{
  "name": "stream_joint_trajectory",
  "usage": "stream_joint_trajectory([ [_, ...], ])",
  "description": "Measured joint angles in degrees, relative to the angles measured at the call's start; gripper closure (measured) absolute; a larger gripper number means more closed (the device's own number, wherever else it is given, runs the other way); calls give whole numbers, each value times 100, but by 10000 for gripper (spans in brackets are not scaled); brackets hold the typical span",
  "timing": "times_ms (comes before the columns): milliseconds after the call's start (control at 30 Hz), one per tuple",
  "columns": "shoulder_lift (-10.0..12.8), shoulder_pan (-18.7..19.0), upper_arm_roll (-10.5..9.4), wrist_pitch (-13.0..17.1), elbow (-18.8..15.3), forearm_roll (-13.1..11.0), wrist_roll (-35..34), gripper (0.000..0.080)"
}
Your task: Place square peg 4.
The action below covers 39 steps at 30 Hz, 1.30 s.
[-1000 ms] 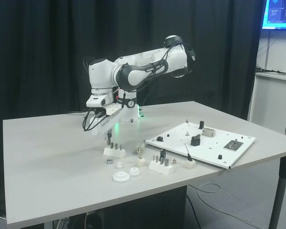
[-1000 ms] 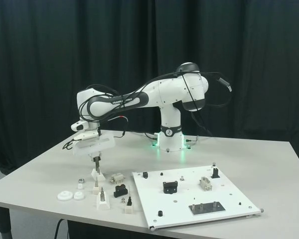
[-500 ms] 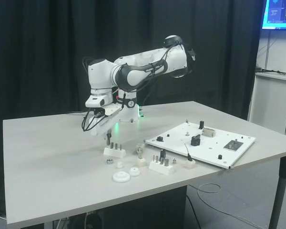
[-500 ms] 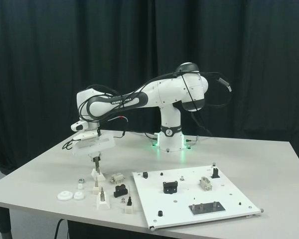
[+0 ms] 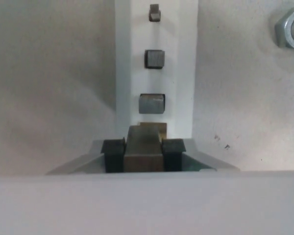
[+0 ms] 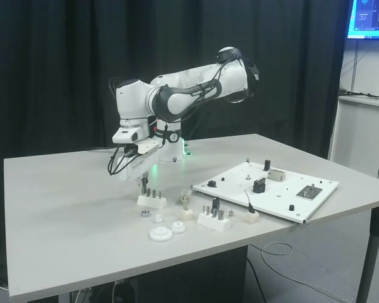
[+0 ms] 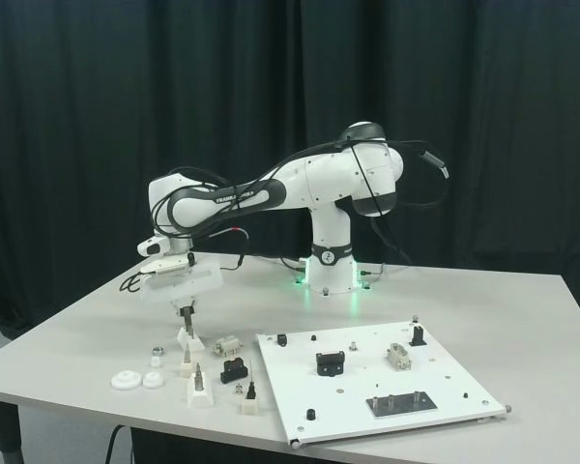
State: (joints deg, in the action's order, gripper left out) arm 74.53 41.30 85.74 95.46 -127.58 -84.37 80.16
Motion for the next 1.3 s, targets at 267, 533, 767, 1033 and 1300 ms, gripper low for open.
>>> stream_joint_trajectory([
  [267,0,-37,-53,70,0,-93,-2,648],
  [533,0,-67,-123,156,0,-154,-2,648],
  [767,0,-90,-198,215,0,-201,-2,648],
  [1033,1,-121,-264,246,0,-237,-2,648],
  [1300,2,-130,-257,242,0,-236,-2,648],
])
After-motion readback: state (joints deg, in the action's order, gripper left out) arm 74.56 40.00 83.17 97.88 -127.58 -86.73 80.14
